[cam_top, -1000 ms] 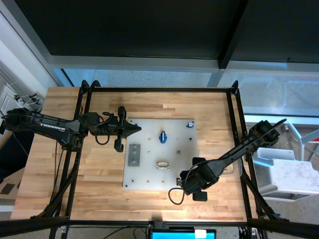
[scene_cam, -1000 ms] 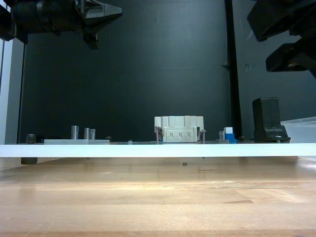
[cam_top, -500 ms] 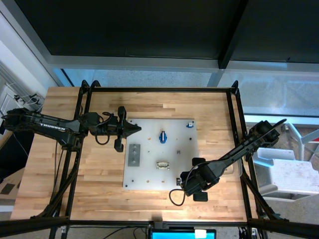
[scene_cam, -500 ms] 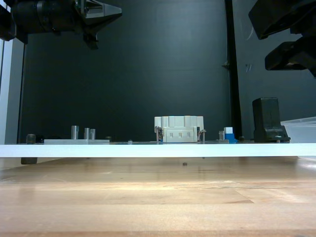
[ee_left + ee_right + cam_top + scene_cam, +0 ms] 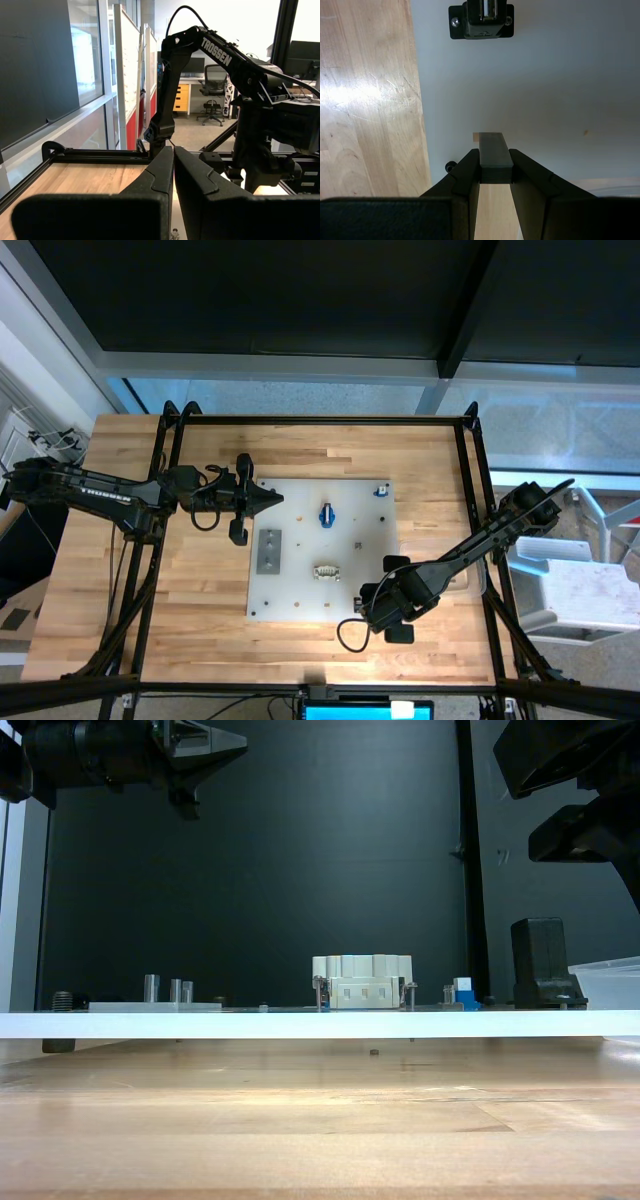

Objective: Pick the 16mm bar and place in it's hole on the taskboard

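The 16mm bar [image 5: 494, 146] is a short grey bar held clear of the board, and my right gripper [image 5: 493, 161] is shut on it. It hangs above the white taskboard [image 5: 545, 90] near the board's edge. In the high view my right gripper [image 5: 374, 607] is over the board's near right corner [image 5: 300, 585], and the bar is hidden there. The grey block [image 5: 270, 550] with the bar holes sits at the board's left, with three pegs [image 5: 150, 988] standing in it. My left gripper [image 5: 272, 498] is shut and empty, hovering high over the board's far left edge [image 5: 236, 740].
A black-mounted socket [image 5: 481, 20] is fixed to the board ahead of the bar. A grey multi-pin connector [image 5: 326, 571], a blue part [image 5: 327, 513] and a small blue-white part [image 5: 381, 489] stand on the board. A clear bin [image 5: 467, 580] lies right of it.
My right gripper has shifted slightly left over the board's near right corner with the bar still in it. The left arm has not moved.
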You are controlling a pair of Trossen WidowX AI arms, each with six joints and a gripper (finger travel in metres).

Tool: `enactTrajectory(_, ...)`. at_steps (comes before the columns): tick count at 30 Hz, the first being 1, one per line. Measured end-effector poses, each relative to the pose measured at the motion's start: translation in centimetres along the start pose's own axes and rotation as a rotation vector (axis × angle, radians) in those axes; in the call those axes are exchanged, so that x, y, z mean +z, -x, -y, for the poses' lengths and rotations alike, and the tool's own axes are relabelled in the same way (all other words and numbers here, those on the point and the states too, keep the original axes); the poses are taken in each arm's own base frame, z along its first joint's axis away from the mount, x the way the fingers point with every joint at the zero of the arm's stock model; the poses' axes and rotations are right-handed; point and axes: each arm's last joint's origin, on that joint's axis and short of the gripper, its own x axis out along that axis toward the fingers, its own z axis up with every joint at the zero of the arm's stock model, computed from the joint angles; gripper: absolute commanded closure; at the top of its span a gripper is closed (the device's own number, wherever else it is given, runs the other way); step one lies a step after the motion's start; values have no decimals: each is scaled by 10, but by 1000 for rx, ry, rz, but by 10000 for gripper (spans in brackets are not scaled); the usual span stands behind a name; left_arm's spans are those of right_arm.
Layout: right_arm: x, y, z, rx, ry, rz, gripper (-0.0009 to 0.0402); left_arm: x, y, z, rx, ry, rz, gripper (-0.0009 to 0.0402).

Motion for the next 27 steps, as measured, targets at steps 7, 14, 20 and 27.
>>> enactTrajectory(7,0,0,-1,25,1,-10,393,0,0,0,0,0,-1,393)
enactTrajectory(14,0,0,-1,27,14,-11,394,0,0,0,0,0,0,393)
enactTrajectory(20,0,0,-1,29,22,-12,393,0,0,0,0,0,-1,393)
enactTrajectory(27,1,-6,-2,17,30,-19,393,0,0,0,0,0,0,393)
